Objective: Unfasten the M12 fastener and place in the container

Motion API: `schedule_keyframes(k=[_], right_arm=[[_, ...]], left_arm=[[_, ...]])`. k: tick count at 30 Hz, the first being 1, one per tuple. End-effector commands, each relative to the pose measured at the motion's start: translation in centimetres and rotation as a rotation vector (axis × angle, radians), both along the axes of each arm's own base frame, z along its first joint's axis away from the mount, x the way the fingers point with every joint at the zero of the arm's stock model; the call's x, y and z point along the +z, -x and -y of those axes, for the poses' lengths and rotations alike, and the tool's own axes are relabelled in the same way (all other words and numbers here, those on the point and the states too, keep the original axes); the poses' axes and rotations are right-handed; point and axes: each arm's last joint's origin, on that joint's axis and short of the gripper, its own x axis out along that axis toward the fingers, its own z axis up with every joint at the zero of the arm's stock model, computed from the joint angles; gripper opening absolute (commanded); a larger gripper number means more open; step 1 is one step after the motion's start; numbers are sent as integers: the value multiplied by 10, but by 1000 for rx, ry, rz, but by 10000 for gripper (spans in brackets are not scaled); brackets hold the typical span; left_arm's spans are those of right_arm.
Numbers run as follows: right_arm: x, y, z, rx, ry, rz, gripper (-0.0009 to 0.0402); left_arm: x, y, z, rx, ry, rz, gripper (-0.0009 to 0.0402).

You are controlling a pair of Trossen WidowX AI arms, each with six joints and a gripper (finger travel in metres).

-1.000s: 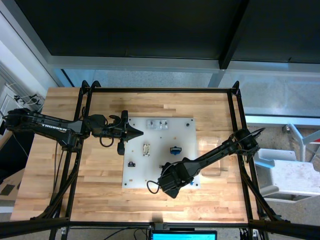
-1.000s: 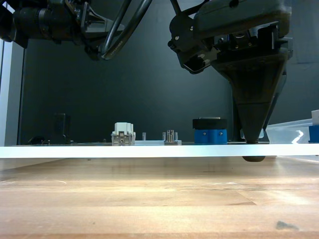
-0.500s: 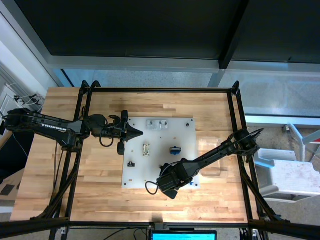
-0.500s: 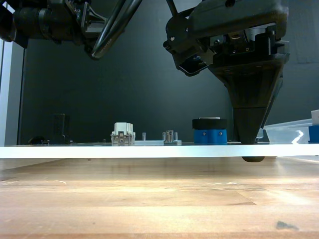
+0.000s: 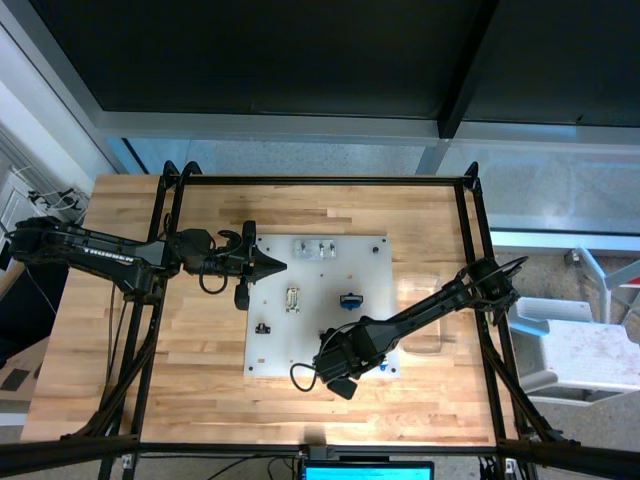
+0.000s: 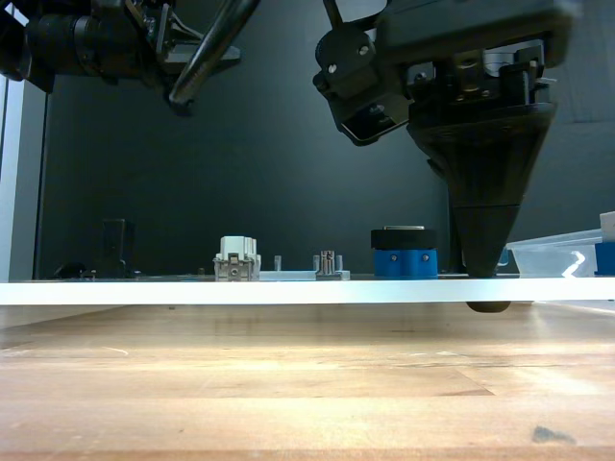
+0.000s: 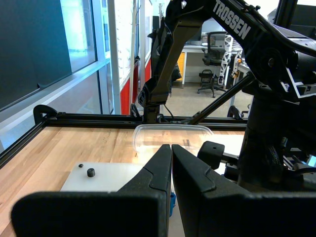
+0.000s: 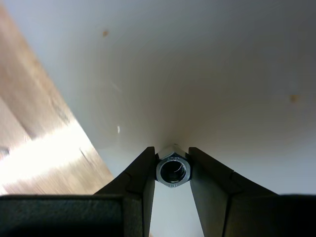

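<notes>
1. Wooden table (image 5: 200,400), pale planks. We list it first, as it fills the near foreground of the low view.
2. White board (image 6: 192,291), flat on the table at its middle.
3. Right gripper (image 6: 480,264), pointing straight down at the board's near right edge, its tips at board level. We note its fingers (image 8: 143,170) closed against opposite flats of the M12 fastener (image 8: 173,170), a small silver hex nut. We cannot tell whether the nut sits on its stud.
4. Blue-and-black part (image 6: 405,254), upright mid-board, just left of the right gripper in the low view.
5. Pale grey connector (image 6: 237,259), mid-board, well left of the blue part.
6. Container (image 5: 415,290), a clear tray on the table just off the board's right edge. The right arm crosses above it.
7. Left gripper (image 5: 275,266), raised over the board's far left edge and pointing inward. We find its fingers (image 7: 158,163) drawn together, with only a thin slit between and nothing held.
8. Black post (image 7: 91,172), at the board's far right corner.
</notes>
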Motion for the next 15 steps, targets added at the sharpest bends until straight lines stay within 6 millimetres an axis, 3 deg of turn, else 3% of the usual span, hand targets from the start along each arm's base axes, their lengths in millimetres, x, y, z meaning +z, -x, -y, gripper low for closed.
schedule_keyframes(k=[1, 15], right_arm=[[1, 1, 0, 127, 0, -5, 2], [6, 3, 0, 867, 54, 7, 2]], left_arm=[[0, 0, 0, 0, 0, 0, 0], [0, 0, 0, 0, 0, 0, 0]])
